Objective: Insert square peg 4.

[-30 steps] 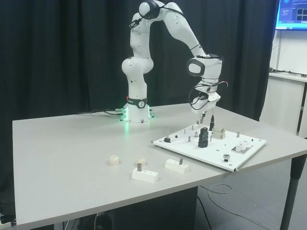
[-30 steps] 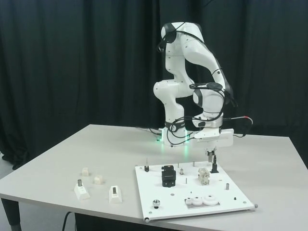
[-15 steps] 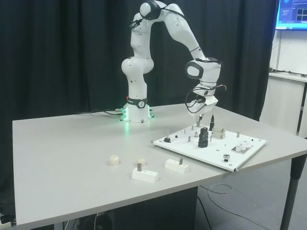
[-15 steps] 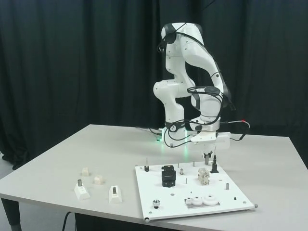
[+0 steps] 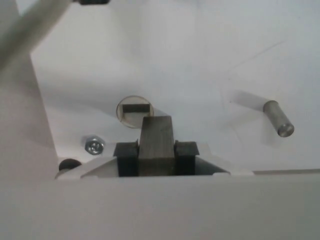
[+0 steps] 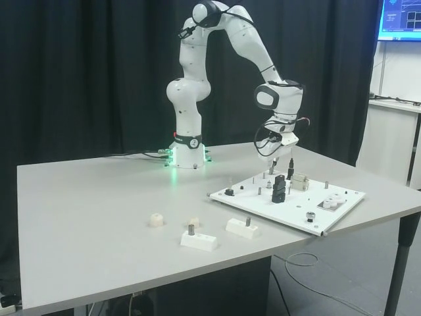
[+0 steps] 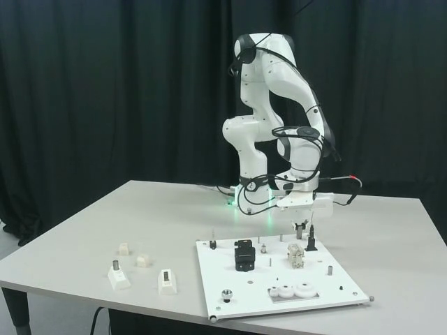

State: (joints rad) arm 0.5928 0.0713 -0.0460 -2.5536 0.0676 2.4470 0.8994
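Note:
My gripper [image 5: 156,150] is shut on a grey square peg [image 5: 155,139], which is clamped between the two black fingertips [image 5: 126,150]. Just beyond the peg's tip, a round insert with a rectangular hole [image 5: 136,107] sits in the white board [image 5: 200,60]. The peg hangs above the board and close to that hole; I cannot tell whether they touch. In the room views the gripper [image 6: 275,158] [image 7: 300,227] hovers low over the far side of the white board [image 6: 296,205] [image 7: 216,279].
A grey round pin [image 5: 278,118] and a nut [image 5: 93,146] stand near the hole. On the board are a black block [image 6: 279,187], a white connector [image 6: 300,182] and white gears [image 6: 332,202]. White holders [image 6: 198,240] [image 6: 242,228] and small blocks [image 6: 155,220] lie on the grey table.
The arm's wrist has swung a little toward the robot's base side over the board's far edge, carrying the peg; over the last half second it has barely moved.

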